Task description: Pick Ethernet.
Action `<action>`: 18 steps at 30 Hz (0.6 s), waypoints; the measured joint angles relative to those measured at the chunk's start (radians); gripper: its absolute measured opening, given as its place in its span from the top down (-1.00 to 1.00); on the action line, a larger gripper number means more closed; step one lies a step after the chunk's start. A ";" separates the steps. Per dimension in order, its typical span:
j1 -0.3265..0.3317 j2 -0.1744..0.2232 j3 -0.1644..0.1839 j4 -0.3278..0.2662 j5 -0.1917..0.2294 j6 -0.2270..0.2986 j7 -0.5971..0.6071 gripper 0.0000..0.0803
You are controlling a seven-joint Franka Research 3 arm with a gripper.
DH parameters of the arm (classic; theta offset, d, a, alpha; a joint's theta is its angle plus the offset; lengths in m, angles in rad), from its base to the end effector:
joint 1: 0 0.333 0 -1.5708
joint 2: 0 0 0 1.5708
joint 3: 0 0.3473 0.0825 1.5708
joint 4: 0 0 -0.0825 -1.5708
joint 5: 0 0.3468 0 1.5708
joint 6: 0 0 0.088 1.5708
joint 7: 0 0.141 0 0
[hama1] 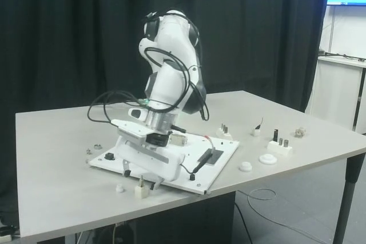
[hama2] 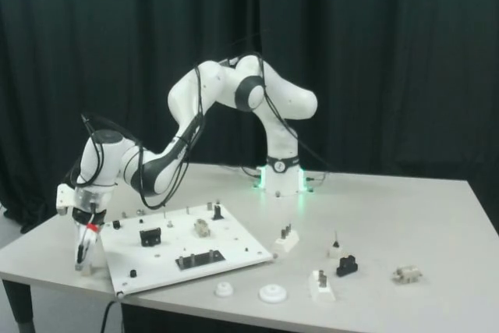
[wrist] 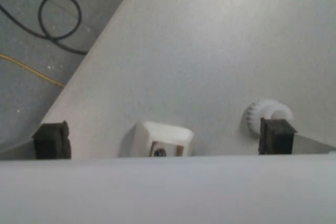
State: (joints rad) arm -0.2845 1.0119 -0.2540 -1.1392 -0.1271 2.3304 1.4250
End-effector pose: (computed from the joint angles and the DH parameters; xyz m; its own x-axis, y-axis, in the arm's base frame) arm 0.7060 -0.3496 0.2187 -0.1844 -0.9234 0.3365 -0.9812 0.1531 -0.1176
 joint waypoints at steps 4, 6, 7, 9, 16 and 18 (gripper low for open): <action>-0.012 0.015 0.002 0.020 0.000 -0.005 0.000 -0.99; -0.014 0.020 0.001 0.025 0.000 -0.005 0.000 -0.99; -0.015 0.022 0.001 0.026 0.000 -0.005 0.000 -0.99; -0.016 0.024 0.001 0.026 0.000 -0.005 0.000 -0.99; -0.017 0.025 0.001 0.027 0.001 -0.005 0.000 -0.99; -0.017 0.025 0.001 0.029 0.001 -0.005 0.000 -0.99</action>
State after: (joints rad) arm -0.3013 1.0370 -0.2526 -1.1107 -0.1261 2.3249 1.4249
